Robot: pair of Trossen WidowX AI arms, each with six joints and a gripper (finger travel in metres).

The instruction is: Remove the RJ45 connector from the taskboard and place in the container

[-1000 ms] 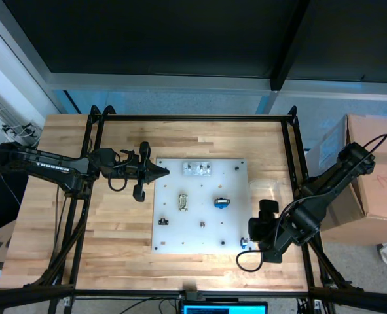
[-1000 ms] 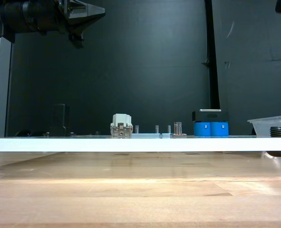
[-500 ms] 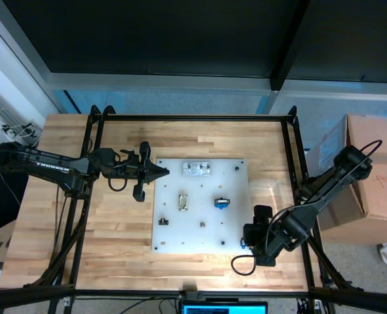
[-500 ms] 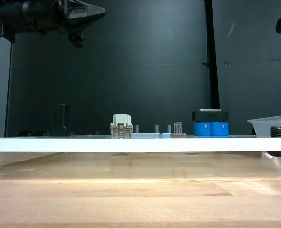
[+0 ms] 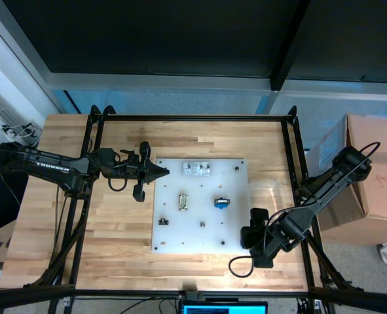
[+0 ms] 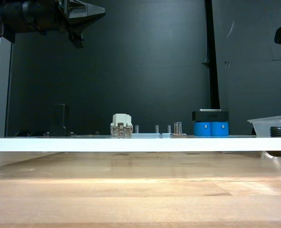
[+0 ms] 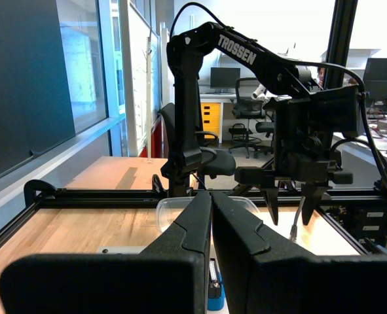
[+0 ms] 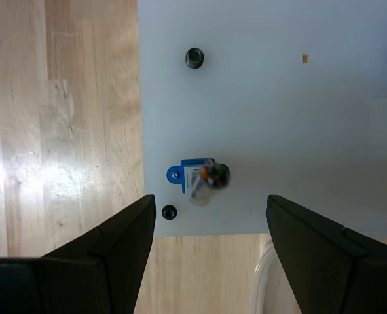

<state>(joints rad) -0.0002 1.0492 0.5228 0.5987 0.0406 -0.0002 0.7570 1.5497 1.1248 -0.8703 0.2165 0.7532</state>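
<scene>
Right gripper [image 8: 211,204]: was held high over the near right corner of the taskboard [image 5: 200,243], pointed straight down. The jaws were seen spread wide, with nothing pinched between them.

RJ45 connector [image 8: 206,175]: was seen seated in its blue holder [image 8: 180,174] on the board, right by that corner. From the right wrist view it was lined up beneath the gap of the open jaws and touched by neither finger. How deep it sat could not be told.

Left gripper [image 5: 162,171]: was parked above the bench [image 5: 101,222] at the board's left edge, towards the far side and well apart from the connector. It was pointed inward and held level, high over the board in the low view. The jaws were pressed together, tips meeting.

Container [image 5: 272,191]: a clear tub was set on the bench just beside the board's right edge. A black threaded piece [image 6: 277,131] was seen lying inside it.

Also on the board: a beige connector [image 5: 183,201] and a blue block [image 5: 221,203] were standing near the middle.
</scene>
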